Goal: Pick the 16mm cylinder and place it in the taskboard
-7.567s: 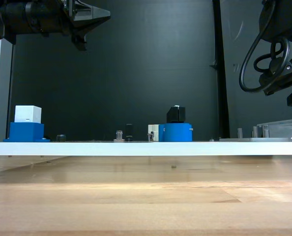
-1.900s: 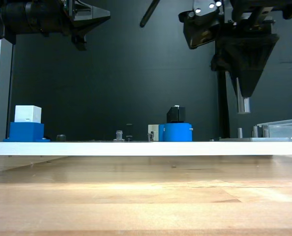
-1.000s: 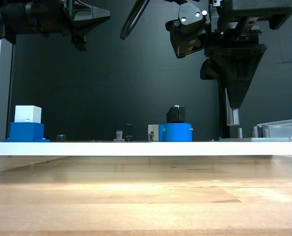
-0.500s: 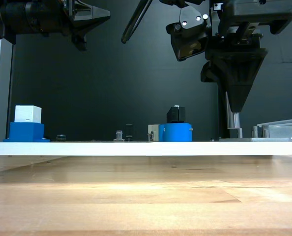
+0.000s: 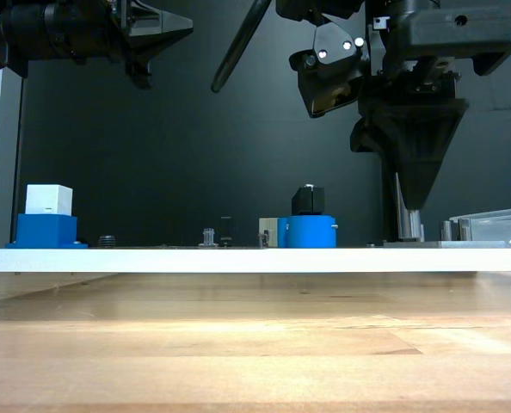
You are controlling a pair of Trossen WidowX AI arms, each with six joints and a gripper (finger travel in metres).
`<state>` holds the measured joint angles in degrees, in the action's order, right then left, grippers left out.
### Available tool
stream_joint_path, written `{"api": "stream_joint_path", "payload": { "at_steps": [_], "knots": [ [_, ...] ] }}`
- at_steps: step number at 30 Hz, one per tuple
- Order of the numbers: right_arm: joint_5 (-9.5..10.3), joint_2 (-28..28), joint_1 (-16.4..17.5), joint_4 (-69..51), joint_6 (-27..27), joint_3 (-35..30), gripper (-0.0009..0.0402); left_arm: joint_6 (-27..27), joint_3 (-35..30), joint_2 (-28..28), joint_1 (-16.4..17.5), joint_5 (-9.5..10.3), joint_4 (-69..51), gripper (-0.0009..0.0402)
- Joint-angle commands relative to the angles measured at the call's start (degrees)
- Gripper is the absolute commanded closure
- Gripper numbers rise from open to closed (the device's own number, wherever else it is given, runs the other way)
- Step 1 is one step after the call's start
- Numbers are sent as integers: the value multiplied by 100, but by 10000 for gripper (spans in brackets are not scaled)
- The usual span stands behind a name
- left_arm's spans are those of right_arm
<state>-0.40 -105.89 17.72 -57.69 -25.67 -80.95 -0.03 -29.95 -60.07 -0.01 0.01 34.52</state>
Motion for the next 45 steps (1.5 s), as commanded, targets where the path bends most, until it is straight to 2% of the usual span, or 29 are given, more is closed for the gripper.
{"api": "stream_joint_path", "payload": {
  "at_steps": [1, 45],
  "knots": [
    [-2, -2, 0, 76, 0, 50, 381, 0, 0, -2, 2, 0, 0, 393],
    [-9, 0, -20, 476, 63, 317, 381, 0, 0, -2, 0, 0, 0, 393]
  ]
}}
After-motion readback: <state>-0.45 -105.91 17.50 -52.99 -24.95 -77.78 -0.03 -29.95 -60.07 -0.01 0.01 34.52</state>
